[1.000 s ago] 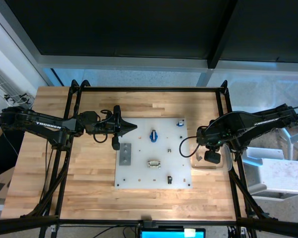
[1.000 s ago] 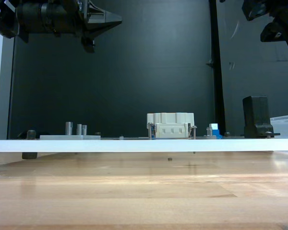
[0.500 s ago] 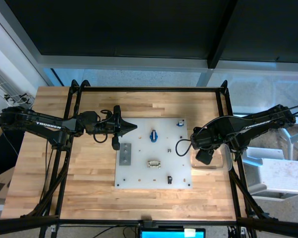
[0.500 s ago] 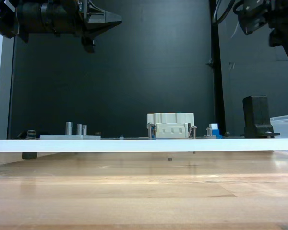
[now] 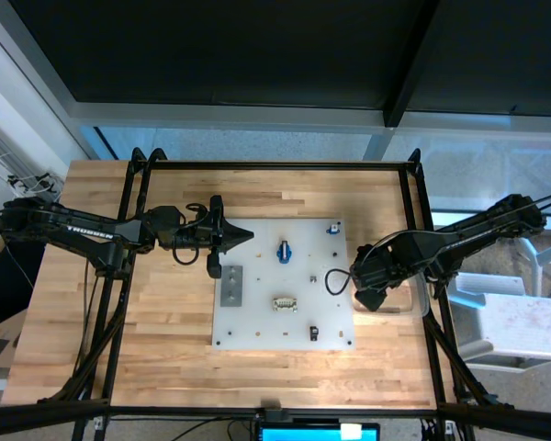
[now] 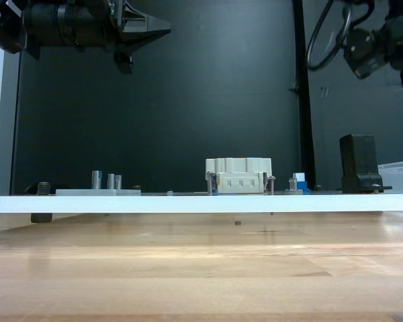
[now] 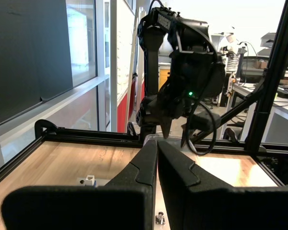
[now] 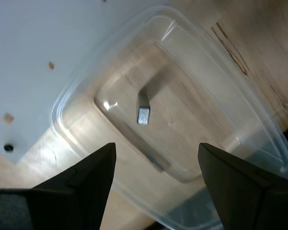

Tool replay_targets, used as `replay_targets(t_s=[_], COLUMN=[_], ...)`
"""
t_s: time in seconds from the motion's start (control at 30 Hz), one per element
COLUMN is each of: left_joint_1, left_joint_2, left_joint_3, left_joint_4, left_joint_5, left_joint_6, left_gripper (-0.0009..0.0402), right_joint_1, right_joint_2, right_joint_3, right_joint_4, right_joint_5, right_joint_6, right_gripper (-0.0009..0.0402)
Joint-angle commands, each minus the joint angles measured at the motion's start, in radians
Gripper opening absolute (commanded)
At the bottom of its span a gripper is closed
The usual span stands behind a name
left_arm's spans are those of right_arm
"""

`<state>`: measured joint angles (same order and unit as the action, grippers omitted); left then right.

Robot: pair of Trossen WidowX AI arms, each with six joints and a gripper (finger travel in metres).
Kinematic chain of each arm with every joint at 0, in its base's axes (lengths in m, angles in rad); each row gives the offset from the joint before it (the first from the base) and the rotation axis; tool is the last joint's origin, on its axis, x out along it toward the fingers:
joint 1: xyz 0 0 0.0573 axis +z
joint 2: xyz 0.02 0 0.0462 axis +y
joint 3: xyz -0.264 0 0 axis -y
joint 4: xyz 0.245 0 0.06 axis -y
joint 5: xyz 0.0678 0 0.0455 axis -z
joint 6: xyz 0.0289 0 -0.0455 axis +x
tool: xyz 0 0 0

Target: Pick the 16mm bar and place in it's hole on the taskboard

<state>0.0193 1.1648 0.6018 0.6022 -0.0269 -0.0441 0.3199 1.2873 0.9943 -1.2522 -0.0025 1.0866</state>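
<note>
The 16mm bar (image 8: 143, 113), a short metal cylinder, lies free inside a clear plastic tray (image 8: 81, 81) just off the taskboard's right edge. My right gripper (image 8: 157, 146) hangs above the tray, open, with the bar between and beyond its fingers and nothing held. In the high view the right gripper (image 5: 367, 294) covers the tray (image 5: 415, 303), so the bar is hidden there. My left gripper (image 5: 241, 234) hovers shut and empty over the white taskboard (image 5: 257, 322) at its far left corner. In the left wrist view the left gripper (image 7: 157, 143) points towards the right arm (image 7: 182, 86).
On the board stand a grey block (image 5: 230, 286) with short pegs (image 6: 97, 180), a beige connector (image 6: 238, 174), a blue part (image 5: 284, 250) and a black block (image 6: 358, 164). A black frame (image 5: 275, 166) surrounds the wooden table (image 5: 165, 349).
The right gripper has opened from shut. It has moved left and towards the near edge over the tray. The left arm has not moved.
</note>
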Motion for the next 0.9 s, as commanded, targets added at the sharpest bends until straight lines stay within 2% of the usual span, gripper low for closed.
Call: replay_targets(t_s=[0.03,0.43,0.9], left_joint_1=[0.0,0.0,0.0], left_joint_2=[0.0,0.0,0.0], left_joint_3=[0.0,0.0,0.0], left_joint_4=[0.0,0.0,0.0], left_joint_5=[0.0,0.0,0.0], left_joint_6=[0.0,0.0,0.0], left_gripper=[0.0,0.0,0.0], right_joint_1=[0.002,0.003,0.002], right_joint_2=[0.0,0.033,0.074], right_joint_3=[-0.04,-0.182,-0.229], right_joint_4=[0.052,0.228,0.314], right_joint_5=[0.0,-0.025,-0.016], right_joint_6=[0.011,0.033,0.032], right_gripper=[0.0246,0.0243,0.0233])
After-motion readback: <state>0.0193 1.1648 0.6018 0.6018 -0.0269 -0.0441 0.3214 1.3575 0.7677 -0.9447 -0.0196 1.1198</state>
